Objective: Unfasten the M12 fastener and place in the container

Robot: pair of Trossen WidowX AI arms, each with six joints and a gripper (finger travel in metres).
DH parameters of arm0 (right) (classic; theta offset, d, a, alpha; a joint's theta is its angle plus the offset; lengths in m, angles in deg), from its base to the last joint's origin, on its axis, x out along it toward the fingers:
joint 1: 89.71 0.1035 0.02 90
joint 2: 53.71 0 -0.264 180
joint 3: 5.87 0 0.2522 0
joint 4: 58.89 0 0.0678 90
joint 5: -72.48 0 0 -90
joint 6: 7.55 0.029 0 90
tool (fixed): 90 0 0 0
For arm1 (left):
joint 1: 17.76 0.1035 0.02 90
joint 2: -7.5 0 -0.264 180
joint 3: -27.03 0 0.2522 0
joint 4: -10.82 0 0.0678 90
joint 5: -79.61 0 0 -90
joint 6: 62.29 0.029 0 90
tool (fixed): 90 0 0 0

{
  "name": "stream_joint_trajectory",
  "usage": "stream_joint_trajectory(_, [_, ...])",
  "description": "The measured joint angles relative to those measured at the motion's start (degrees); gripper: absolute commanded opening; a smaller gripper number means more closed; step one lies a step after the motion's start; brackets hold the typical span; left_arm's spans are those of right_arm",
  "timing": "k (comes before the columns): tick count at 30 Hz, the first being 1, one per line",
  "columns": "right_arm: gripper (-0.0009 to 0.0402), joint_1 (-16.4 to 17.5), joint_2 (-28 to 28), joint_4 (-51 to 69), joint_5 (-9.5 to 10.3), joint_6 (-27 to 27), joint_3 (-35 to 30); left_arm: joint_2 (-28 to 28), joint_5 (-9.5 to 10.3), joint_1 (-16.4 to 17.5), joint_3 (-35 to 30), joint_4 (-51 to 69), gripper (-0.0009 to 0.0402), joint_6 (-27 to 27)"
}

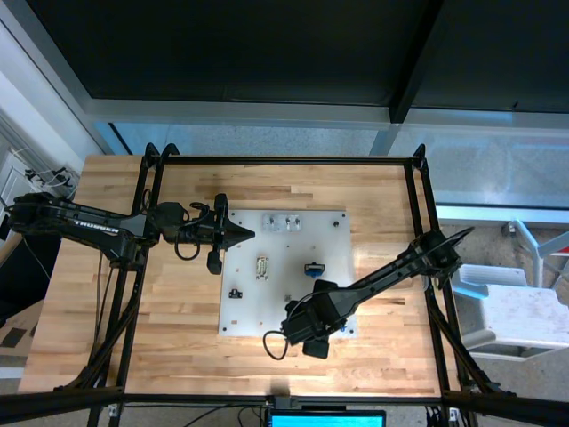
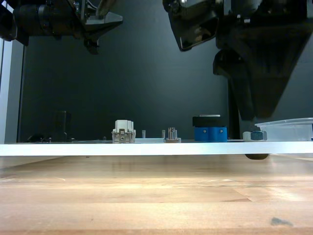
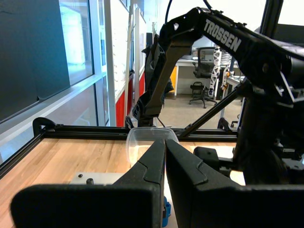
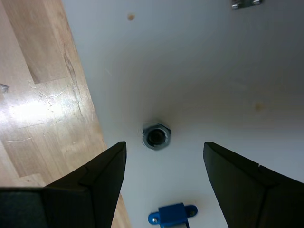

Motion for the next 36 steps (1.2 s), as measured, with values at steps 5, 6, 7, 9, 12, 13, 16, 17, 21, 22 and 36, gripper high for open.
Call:
stream_joint_trajectory(5, [0.0219,0.0,-1.2,-1.2,0.00,-1.9,0.2,0.0,0.00,0.0,0.0,0.0,0.0000,0.0])
stream_joint_trajectory(6, [0.0220,0.0,-1.2,-1.6,0.00,-2.1,0.6,0.0,0.00,0.0,0.0,0.0,0.0000,0.0])
stream_joint_trajectory(7, [0.0220,0.0,-1.2,-2.0,0.02,-2.3,1.0,0.0,0.00,0.0,0.0,0.0,0.0000,0.0])
stream_joint_trajectory(9, [0.0219,0.0,-1.2,-3.2,0.00,-2.4,1.7,0.0,0.02,0.0,0.0,0.0,0.0000,0.0])
stream_joint_trajectory(12, [0.0220,0.0,-1.1,-3.7,0.02,-2.5,2.3,0.0,0.00,0.0,0.0,0.0,0.0000,0.0])
stream_joint_trajectory(13, [0.0220,0.0,-1.0,-4.0,0.00,-2.5,2.5,0.0,0.00,0.0,0.0,0.0,0.0000,0.0])
stream_joint_trajectory(16, [0.0218,-0.1,-1.0,-4.5,0.04,-2.5,2.9,0.0,0.02,0.0,0.0,0.0,0.0000,0.0])
stream_joint_trajectory(17, [0.0215,-0.1,-0.9,-4.7,0.04,-2.5,3.0,0.0,0.00,0.0,0.0,0.0,0.0000,0.0])
stream_joint_trajectory(21, [0.0187,-0.2,-0.9,-4.9,0.17,-2.5,3.1,0.0,0.00,0.0,0.0,0.0,0.0000,0.0])
stream_joint_trajectory(22, [0.0176,-0.2,-0.9,-4.9,0.20,-2.5,3.1,0.0,0.02,0.0,0.0,0.0,0.0000,0.0])
stream_joint_trajectory(36, [0.0036,-0.3,-0.4,-4.9,0.24,-2.5,3.2,0.0,0.02,0.0,0.0,0.0,0.0000,0.0])
